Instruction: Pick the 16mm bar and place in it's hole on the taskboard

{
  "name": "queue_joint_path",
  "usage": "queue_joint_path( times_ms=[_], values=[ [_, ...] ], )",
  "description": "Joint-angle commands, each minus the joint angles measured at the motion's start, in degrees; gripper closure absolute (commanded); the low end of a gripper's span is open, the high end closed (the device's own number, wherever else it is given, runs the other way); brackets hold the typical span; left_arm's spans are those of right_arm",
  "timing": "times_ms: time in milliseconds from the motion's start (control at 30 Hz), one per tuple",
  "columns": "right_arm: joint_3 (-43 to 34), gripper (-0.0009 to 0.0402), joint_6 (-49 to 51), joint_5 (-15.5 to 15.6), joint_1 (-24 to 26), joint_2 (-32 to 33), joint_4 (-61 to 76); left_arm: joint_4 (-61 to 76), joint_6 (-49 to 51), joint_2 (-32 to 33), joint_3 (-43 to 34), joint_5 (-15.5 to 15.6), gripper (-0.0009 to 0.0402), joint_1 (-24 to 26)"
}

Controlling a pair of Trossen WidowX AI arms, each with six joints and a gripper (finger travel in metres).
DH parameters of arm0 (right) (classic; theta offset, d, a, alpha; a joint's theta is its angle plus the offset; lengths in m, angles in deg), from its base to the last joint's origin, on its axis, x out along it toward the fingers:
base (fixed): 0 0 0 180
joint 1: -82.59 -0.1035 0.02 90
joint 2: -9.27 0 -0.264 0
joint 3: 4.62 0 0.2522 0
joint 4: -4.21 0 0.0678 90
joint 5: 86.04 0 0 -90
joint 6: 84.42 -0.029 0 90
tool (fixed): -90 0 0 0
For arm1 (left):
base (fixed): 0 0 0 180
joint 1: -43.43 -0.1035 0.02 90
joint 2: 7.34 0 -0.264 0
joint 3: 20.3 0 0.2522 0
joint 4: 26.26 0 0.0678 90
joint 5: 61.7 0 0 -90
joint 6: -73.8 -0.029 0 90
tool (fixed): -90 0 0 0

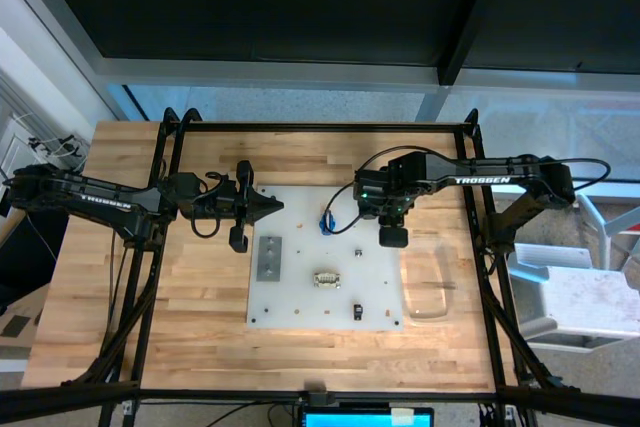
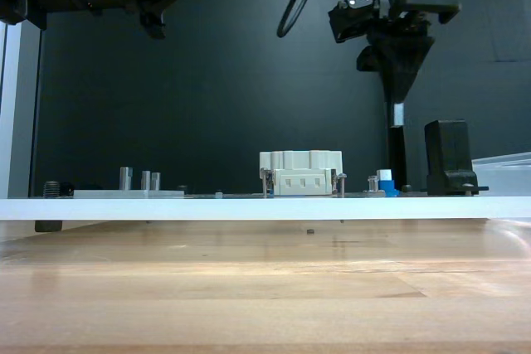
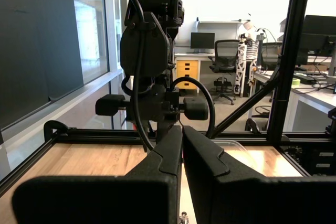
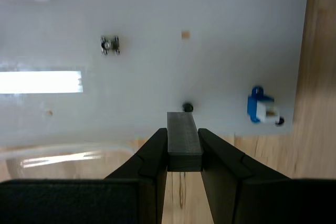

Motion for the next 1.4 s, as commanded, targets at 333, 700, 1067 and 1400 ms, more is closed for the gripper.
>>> queue_joint_path(
  times_ms=[333,700,1067,1400],
  values=[
    [-7.6,0.0393,2.1,-0.1,0.4,5.3,-0.7,0.0,0.0,0.0,0.0,0.0,0.0393,0.0],
    [-11.1,0.0393,3.6,0.0,2.2,11.1,0.1,0.0,0.0,0.0,0.0,0.0,0.0393,0.0],
    [-11.1,0.0393,4.7,0.3,3.5,15.6,-1.9,0.0,0.0,0.0,0.0,0.0,0.0393,0.0],
    [-10.1,0.0393,5.5,0.3,3.7,17.0,-3.9,0.0,0.0,0.0,0.0,0.0,0.0393,0.0]
  ],
)
